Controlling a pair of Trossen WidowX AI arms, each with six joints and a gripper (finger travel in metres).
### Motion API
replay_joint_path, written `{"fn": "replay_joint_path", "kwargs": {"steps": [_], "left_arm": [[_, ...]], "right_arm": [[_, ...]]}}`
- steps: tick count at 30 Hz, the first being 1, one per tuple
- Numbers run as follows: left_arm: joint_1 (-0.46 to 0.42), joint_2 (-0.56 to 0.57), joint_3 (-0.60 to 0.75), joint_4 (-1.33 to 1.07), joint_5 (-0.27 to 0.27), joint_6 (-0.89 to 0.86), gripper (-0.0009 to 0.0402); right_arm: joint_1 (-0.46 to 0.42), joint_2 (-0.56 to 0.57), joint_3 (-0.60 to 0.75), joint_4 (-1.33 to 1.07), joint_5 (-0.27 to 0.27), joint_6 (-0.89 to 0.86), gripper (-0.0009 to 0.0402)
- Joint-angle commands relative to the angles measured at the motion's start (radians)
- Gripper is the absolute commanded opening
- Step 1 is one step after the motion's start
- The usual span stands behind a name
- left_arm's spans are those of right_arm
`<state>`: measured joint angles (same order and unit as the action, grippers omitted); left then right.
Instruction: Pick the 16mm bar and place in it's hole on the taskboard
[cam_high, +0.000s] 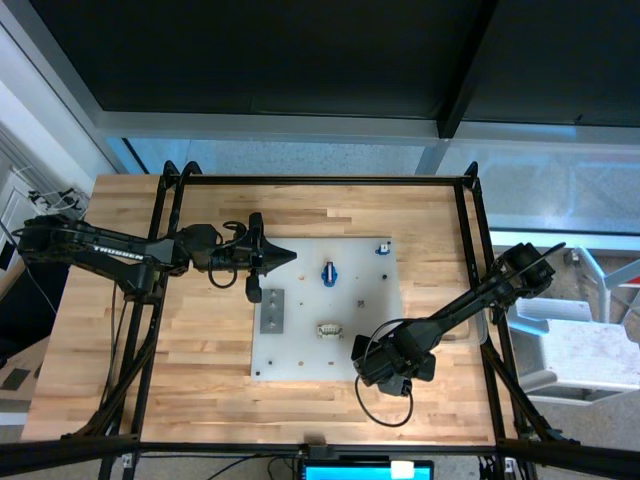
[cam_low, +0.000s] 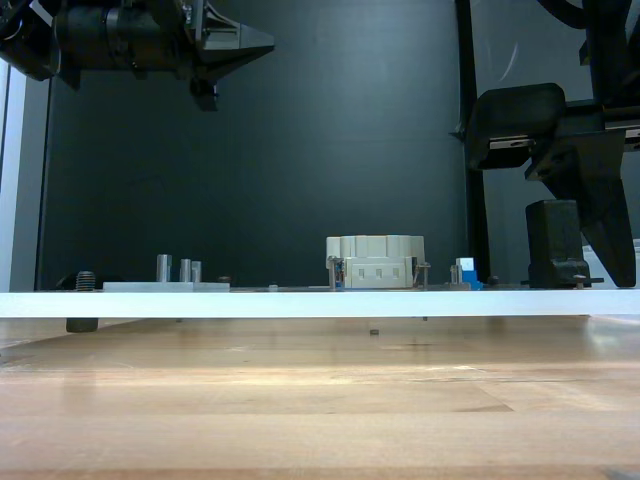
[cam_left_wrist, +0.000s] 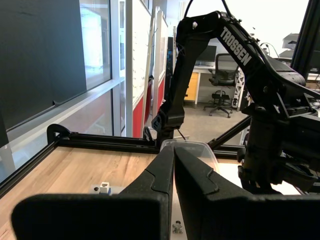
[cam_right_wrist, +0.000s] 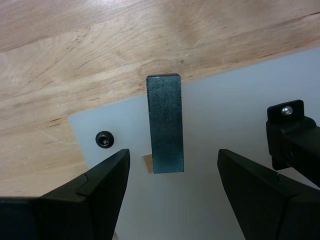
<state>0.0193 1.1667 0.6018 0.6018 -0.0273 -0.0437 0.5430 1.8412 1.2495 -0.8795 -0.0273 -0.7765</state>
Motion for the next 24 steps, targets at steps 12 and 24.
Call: {"fn": "replay_joint_path", "kwargs": {"steps": [12,24], "left_arm": [[0.0,0.0,0.0,0.0,0.0,0.0,0.0],[0.0,0.0,0.0,0.0,0.0,0.0,0.0]], "right_arm": [[0.001,0.0,0.002,0.002,0.0,-0.003,0.0151],[0.003,-0.002,0.002,0.003,0.0,0.002,0.0058]]}}
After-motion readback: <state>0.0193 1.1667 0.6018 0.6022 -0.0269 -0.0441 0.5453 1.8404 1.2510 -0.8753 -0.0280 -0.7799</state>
